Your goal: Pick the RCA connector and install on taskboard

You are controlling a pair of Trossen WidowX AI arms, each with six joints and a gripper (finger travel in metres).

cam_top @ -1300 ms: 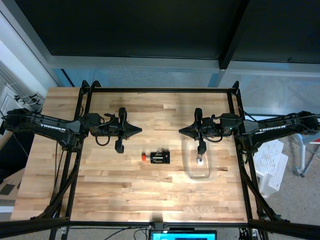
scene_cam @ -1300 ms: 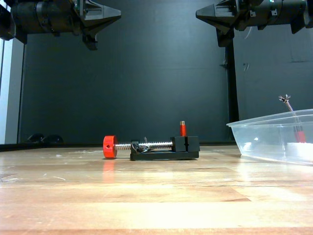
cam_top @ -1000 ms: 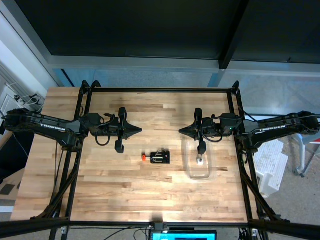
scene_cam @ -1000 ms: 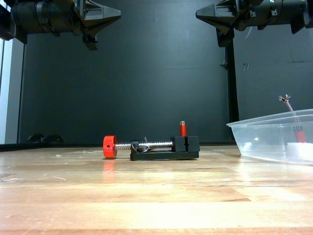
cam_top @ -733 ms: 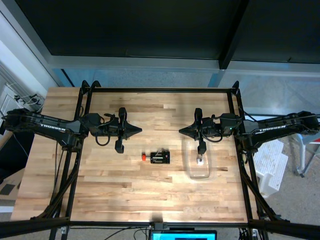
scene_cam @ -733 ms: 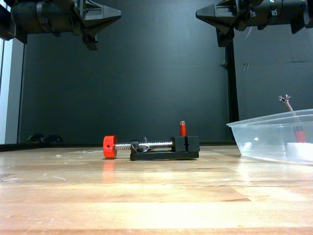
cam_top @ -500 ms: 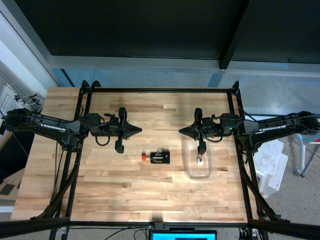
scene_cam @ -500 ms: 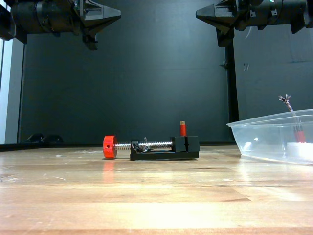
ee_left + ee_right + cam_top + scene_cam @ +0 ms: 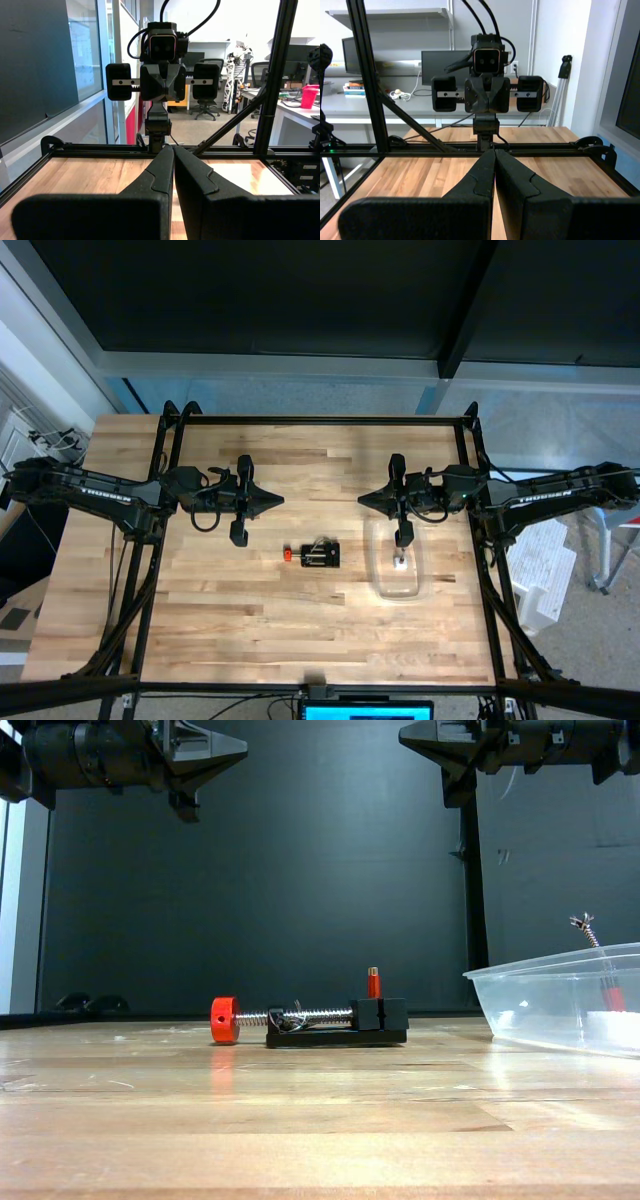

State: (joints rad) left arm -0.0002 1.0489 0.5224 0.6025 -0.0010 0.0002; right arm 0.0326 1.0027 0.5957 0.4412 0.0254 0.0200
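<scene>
The taskboard (image 9: 320, 555) is a small black block near the table's middle, with a red stub at its left end and silvery bits on top. In the low view the taskboard (image 9: 336, 1023) also carries a short upright red post. The RCA connector (image 9: 399, 559) lies inside the clear tray (image 9: 384, 585); through the tray wall the RCA connector (image 9: 610, 994) shows red with a bare wire end sticking up. My left gripper (image 9: 279, 500) hovers high, behind and left of the taskboard, shut and holding nothing (image 9: 173, 148). My right gripper (image 9: 362, 501) hovers high beside the tray's far end, shut and holding nothing (image 9: 495, 150).
A black frame (image 9: 320, 421) borders the wooden table at the back and along both sides. The clear tray (image 9: 560, 1000) stands right of the taskboard. Each wrist view shows the other arm (image 9: 162, 75) facing it across the table.
The right arm has risen slightly in the low view. The left arm, the taskboard and the connector have not moved.
</scene>
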